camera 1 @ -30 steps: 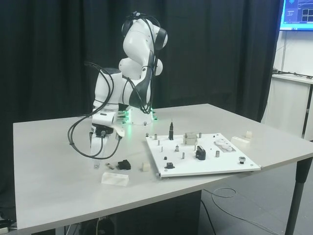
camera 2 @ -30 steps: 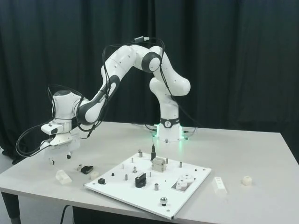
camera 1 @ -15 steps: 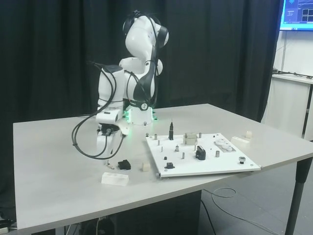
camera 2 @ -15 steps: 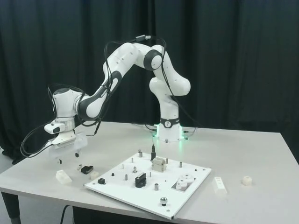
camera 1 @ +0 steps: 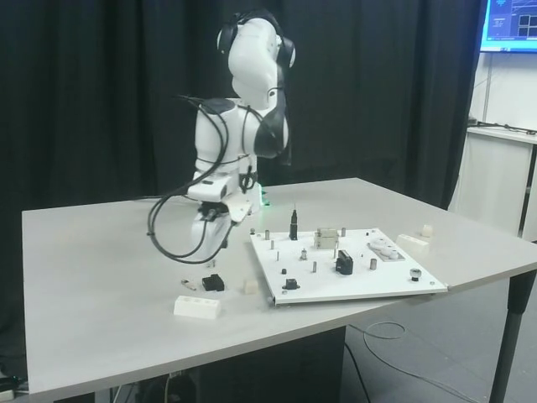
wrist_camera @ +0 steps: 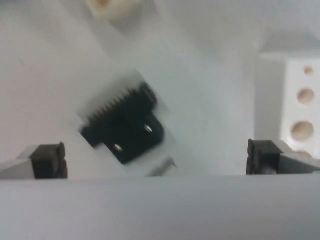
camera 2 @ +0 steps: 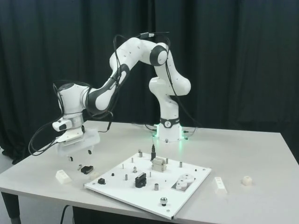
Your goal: Remove square peg 2.
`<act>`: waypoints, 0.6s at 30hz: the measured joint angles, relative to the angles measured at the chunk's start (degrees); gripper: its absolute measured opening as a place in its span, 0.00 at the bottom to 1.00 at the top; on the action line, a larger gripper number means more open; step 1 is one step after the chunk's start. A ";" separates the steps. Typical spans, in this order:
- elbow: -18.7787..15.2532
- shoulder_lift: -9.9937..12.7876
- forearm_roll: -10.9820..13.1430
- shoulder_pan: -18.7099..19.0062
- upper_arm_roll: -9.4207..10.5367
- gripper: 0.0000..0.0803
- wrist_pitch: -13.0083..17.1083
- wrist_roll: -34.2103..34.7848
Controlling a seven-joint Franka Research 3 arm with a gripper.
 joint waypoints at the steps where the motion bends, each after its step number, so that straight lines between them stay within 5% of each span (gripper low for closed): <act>1: -0.28 -0.25 0.04 0.44 0.00 1.00 -0.10 1.20; 18: -5.15 -2.71 0.14 7.81 -0.01 1.00 -0.13 35.52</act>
